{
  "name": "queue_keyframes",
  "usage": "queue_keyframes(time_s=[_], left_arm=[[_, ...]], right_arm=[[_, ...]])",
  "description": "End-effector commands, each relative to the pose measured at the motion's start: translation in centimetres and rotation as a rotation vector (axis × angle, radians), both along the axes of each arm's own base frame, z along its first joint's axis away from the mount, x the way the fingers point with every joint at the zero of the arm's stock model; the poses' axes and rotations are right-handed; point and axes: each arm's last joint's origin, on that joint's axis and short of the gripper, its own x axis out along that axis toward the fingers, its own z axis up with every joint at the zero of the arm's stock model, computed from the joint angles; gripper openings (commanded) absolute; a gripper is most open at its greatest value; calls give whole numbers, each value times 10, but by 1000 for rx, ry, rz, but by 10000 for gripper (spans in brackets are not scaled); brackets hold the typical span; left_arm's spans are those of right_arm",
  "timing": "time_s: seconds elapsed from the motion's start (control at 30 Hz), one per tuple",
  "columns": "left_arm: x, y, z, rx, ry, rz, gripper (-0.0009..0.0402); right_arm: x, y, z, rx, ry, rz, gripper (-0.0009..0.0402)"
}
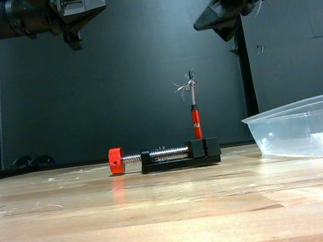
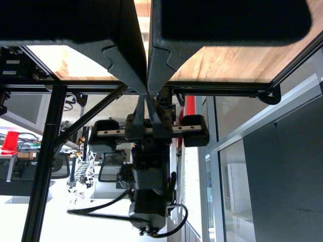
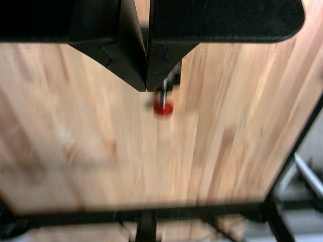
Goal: Remove the RCA connector from the receptacle and place in the container
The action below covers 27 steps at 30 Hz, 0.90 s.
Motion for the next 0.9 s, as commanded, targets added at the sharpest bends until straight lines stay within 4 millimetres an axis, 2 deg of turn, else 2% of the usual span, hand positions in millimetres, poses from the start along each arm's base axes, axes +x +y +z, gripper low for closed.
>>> queue_keyframes(time_s=[0.03,0.27,0.37,0.67,0.77,0.9], left_arm=[[0,0,0,0,0,0,0],[0,0,0,0,0,0,0],[0,0,0,0,0,0,0],[0,0,0,0,0,0,0],[0,0,0,0,0,0,0],[0,0,0,0,0,0,0]], right_arm=[[4,7,0,-28,130,6,0],[25,15,-7,-37,316,2,10],[34,17,-13,-44,358,-16,39],[56,21,-27,-88,441,-56,165],[64,25,-31,-94,455,-47,188],[75,30,-36,-101,469,-34,196]])
